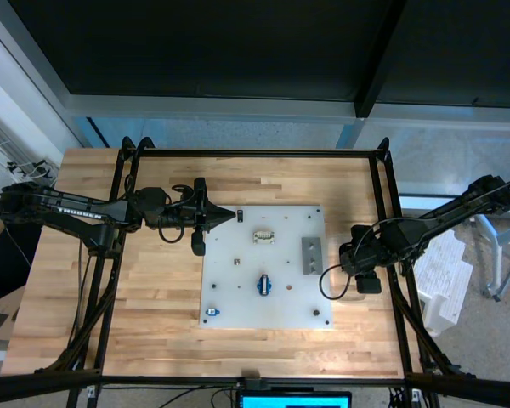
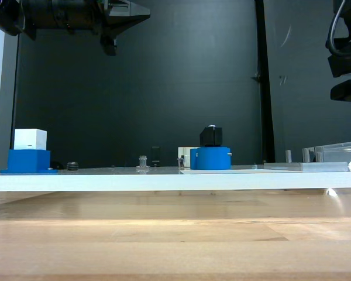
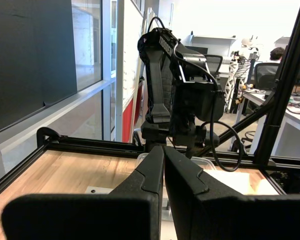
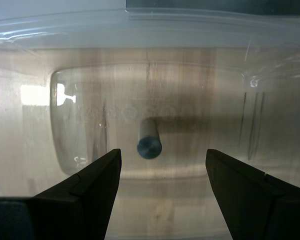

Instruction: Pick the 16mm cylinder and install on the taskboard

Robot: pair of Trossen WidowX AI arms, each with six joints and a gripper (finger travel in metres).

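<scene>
The cylinder point(image 4: 149, 141) sits alone in a clear plastic tray point(image 4: 190, 35), its round end face turned toward the right wrist camera. Whether it stands or leans I cannot tell. The tray lies off the right side of the board point(image 1: 238, 289), so the peg is not yet near any hole and the picking step is the one in hand.

The right gripper point(image 4: 162, 161) hangs directly above the tray with its fingers spread wide, one on each side of the peg and apart from it. It holds nothing and touches nothing. This placement reads as a line-up for a straight descent, with the peg centred in the gap so both fingers would meet it together. In the high view, the same gripper point(image 1: 367, 285) is just beyond the board's right edge, near the grey block point(image 1: 311, 254).

The left gripper point(image 1: 234, 214) is raised over the board's far left corner, pointing inward. Its fingers are pressed together with nothing between them, as the left wrist view point(image 3: 164, 150) shows. It looks parked, clear of the work.
</scene>
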